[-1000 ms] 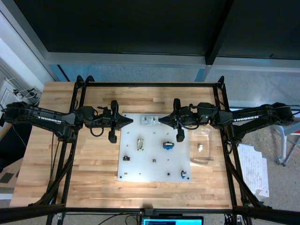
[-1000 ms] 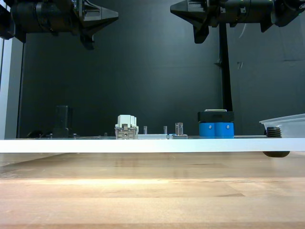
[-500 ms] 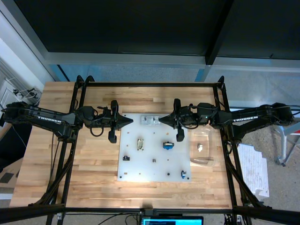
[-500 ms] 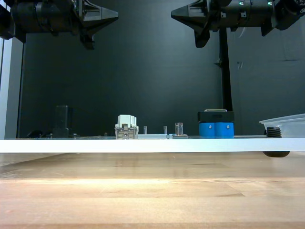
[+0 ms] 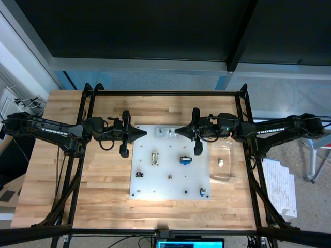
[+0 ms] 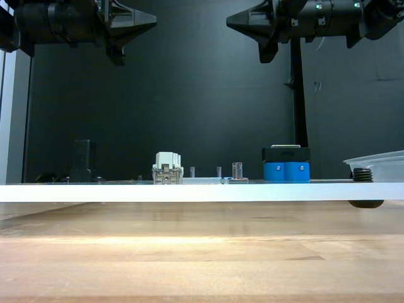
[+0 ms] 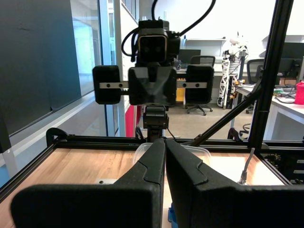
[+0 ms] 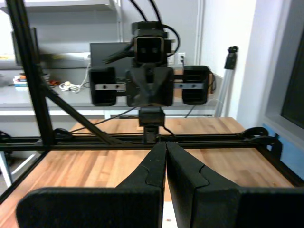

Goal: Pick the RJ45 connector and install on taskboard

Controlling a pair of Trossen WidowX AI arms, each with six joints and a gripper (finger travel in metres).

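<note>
My left arm (image 5: 51, 131): "TROSSEN" in white letters along the link, in the high view.
My right arm (image 5: 270, 130): "TROSSEN" in white too.
My left gripper (image 5: 145, 133): fingers pressed together, high over the white board's (image 5: 155, 181) far left edge; nothing legible on it.
My right gripper (image 5: 177, 132): fingers together, high over the board's far edge; nothing legible.

Small blue jack (image 5: 202, 193) at white board's (image 5: 155, 181) near right corner; connector's whereabouts unclear
</note>
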